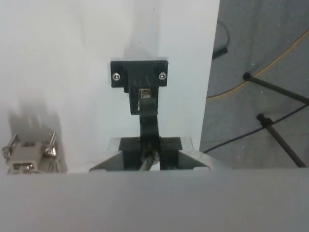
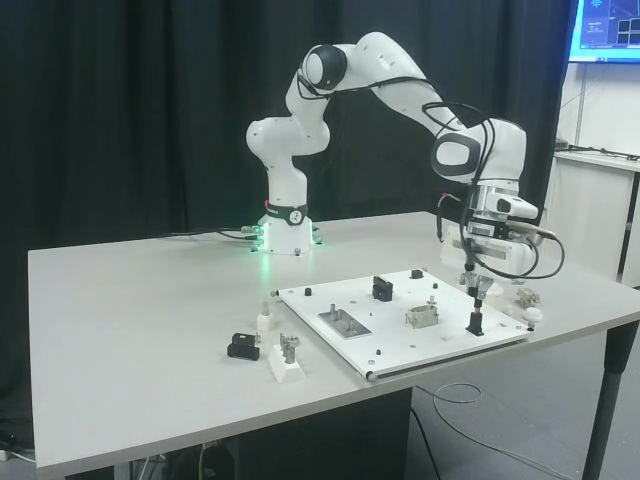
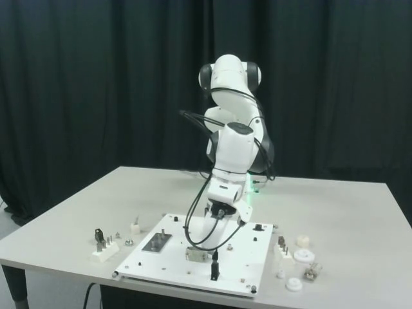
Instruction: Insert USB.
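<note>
1. the gripper (image 1: 148, 155) is clenched on the usb plug (image 1: 145, 94), holding it upright right over the black usb socket block (image 1: 139, 77) near the front edge of the white board (image 2: 400, 320).
2. i'd judge the main risk is a slight tilt or offset: the plug's metal tip could catch on the socket rim and jam or slip in the grip.
3. whether the tip has entered the socket i cannot tell.
4. the fingers hide most of the plug's body, and both room views show the socket only small and dark.
</note>
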